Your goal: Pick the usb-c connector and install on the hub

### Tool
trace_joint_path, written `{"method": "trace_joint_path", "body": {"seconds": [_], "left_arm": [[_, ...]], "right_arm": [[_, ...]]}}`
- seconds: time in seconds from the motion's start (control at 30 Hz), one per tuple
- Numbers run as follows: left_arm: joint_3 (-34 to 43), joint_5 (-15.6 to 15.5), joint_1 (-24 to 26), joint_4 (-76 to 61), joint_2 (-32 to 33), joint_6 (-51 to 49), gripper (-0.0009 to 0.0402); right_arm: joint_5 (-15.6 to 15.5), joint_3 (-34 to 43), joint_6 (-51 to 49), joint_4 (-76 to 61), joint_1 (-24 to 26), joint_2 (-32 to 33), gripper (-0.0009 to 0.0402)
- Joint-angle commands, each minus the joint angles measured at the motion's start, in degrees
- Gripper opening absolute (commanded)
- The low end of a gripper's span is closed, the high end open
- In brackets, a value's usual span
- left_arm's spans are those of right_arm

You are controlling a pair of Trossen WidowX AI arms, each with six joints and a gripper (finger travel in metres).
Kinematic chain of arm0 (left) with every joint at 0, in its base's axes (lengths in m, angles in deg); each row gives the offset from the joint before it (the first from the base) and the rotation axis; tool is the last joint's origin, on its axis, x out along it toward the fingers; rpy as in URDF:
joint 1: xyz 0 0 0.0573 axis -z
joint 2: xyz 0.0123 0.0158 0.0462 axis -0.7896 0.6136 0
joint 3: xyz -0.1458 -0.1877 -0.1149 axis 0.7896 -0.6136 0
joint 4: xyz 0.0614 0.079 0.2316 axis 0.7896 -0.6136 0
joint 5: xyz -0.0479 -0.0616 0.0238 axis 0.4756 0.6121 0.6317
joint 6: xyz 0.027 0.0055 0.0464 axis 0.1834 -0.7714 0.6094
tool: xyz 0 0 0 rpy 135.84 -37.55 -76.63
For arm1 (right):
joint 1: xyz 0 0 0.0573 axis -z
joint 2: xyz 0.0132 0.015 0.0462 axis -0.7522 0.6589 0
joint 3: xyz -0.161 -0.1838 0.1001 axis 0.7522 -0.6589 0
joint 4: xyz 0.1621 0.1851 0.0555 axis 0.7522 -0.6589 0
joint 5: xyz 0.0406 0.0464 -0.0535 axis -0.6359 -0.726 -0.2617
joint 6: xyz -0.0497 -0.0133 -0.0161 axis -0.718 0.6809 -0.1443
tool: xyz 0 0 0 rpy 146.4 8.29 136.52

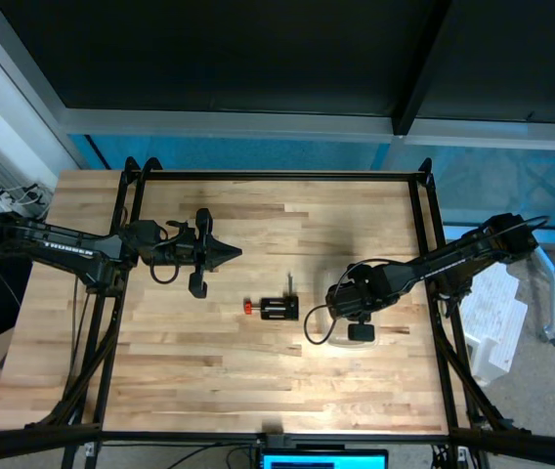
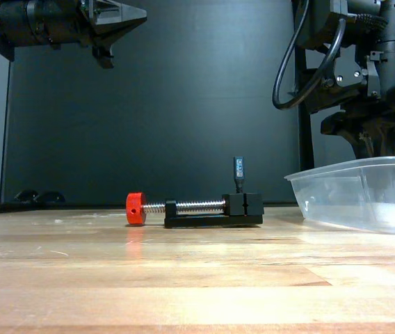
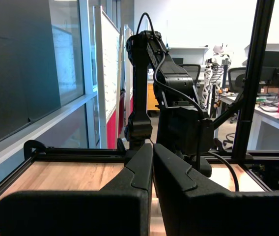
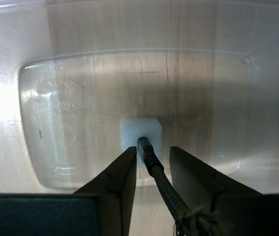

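Black braided cable [image 4: 165, 191] ends in the usb-c connector [image 4: 144, 146], which stands nose-down in a white foam block [image 4: 140, 130] on the floor of a clear plastic bin [image 2: 336, 189]. It is held by the foam alone; nothing grips it.

Handling, as judged: the connector is light, with a small rigid shell. The cable is limp and will drag or twist the plug. The metal tip is easily bent by a side load. Take hold on the moulded shell just above the foam, not on the braid. Lift straight up so the foam does not tip.

Right tool [image 4: 153, 150]: released. Its fingers stand apart on either side of the connector and cable, touching neither. The right arm reaches in from the right of the high view, with its wrist pointed down into the bin.

Left tool [image 3: 153, 147]: clenched on nothing. It is held level and high at the upper left of the low view, well apart from the vise [image 2: 211, 207]. The vise holds a small upright part, presumably the hub [image 2: 238, 169], on the tabletop [image 1: 209, 376].
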Motion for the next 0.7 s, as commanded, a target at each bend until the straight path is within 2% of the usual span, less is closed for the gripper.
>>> {"method": "trace_joint_path", "body": {"seconds": [0.03, 0.43, 0.7], "left_arm": [[0.0, 0.0, 0.0, 0.0, 0.0, 0.0, 0.0000], [0.0, 0.0, 0.0, 0.0, 0.0, 0.0, 0.0000], [0.0, 0.0, 0.0, 0.0, 0.0, 0.0, 0.0000]], "right_arm": [[0.0, 0.0, 0.0, 0.1, 0.0, 0.0, 0.0064], [-0.1, 0.0, 0.0, 0.5, 0.0, 0.0, -0.0001], [-0.1, 0.0, 0.0, 0.5, -0.1, -0.1, 0.0004]]}}
